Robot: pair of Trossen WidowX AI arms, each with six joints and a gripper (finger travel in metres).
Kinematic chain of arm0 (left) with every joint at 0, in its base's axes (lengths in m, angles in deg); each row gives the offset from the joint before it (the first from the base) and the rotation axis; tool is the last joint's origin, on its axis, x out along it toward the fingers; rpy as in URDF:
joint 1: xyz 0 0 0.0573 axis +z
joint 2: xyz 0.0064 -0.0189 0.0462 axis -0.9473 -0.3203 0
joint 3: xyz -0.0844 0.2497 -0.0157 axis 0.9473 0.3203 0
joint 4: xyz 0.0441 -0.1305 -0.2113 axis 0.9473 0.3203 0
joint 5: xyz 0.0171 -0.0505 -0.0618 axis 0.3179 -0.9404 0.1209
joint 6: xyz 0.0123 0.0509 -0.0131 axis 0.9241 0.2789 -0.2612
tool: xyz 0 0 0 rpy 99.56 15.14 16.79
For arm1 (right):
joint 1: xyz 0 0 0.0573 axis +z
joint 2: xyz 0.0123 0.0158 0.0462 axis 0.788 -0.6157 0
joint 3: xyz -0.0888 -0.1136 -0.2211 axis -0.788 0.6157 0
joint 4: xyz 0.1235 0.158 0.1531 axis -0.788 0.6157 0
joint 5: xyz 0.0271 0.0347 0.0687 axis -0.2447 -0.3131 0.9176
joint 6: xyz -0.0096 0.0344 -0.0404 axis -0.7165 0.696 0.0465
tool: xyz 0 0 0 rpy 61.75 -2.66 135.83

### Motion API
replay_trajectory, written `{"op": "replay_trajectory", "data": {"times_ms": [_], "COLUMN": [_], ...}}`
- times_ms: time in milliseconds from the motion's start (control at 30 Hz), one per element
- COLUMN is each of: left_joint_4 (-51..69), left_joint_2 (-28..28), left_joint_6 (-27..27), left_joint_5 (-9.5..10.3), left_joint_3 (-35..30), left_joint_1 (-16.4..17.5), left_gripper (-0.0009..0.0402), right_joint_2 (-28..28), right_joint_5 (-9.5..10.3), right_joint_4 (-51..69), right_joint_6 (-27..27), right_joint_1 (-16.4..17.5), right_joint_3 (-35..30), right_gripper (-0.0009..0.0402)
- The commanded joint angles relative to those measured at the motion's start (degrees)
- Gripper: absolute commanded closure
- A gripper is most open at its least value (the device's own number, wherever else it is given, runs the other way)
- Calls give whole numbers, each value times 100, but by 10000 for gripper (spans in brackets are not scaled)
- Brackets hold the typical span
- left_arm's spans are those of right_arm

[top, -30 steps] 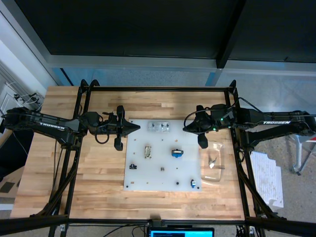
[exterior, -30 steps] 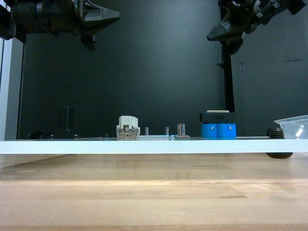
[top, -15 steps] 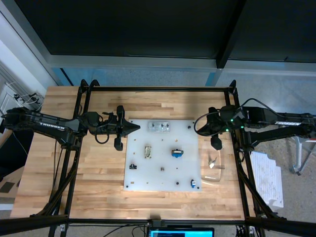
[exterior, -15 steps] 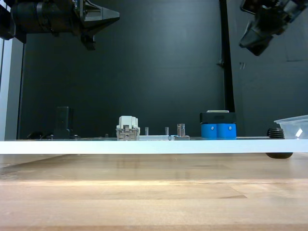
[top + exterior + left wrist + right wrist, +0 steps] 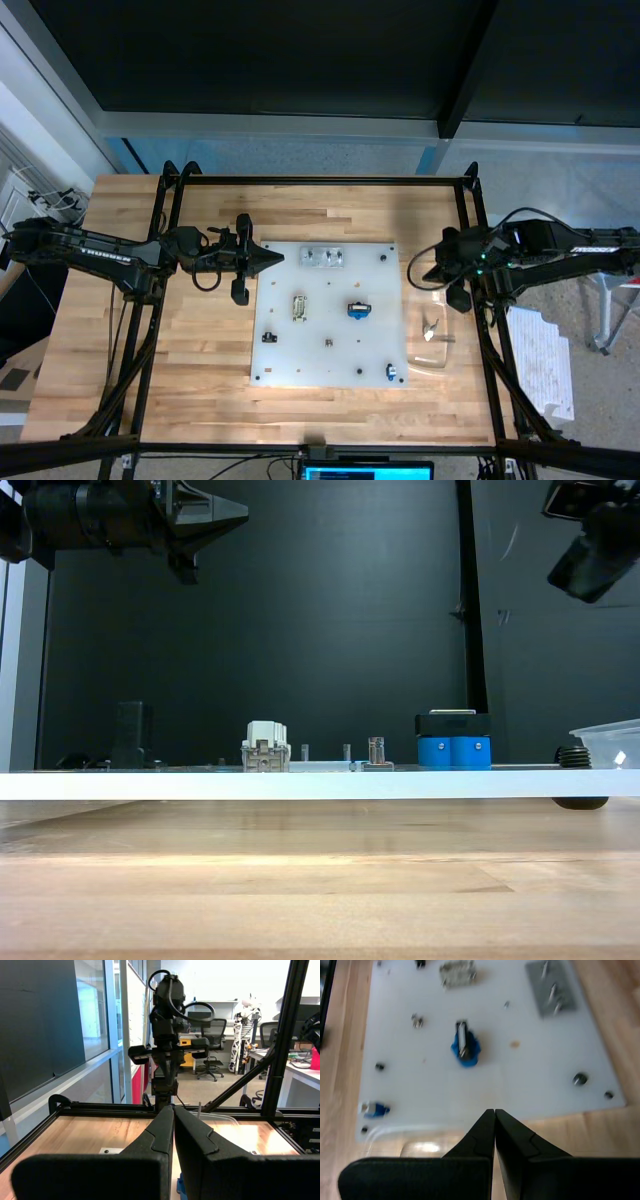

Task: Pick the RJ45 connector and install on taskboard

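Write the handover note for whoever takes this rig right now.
Left gripper: shut, empty, parked high over the far-left corner of the taskboard.
Right gripper: shut, empty, high up near the board's right edge, by the clear tray.
RJ45 connector: lying in the clear tray, right of the board, beside a small whitish piece.
Done: nothing picked or installed yet.
Left: open the right gripper, lower into the tray, grasp the connector, carry it over and seat it on the taskboard.
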Motion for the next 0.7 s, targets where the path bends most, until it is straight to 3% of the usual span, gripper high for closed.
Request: {"op": "replay_trajectory", "data": {"times_ms": [33, 500, 700], "left_joint_4": [-2, -2, -2], "left_joint_2": [0, 0, 0], "left_joint_6": [0, 0, 0], "left_joint_5": [-2, -2, -2], "left_joint_3": [-2, -2, -2], "left_joint_1": [2, 0, 2], "left_gripper": [393, 393, 393], "right_joint_2": [-4, -11, -63], "right_joint_5": [-227, -299, -302], "right_joint_4": [249, 1141, 1375], "right_joint_6": [260, 1182, 1784], "right_joint_1": [323, 1202, 1746], "right_joint_3": [4, 2, 2], "right_gripper": [393, 393, 393]}}
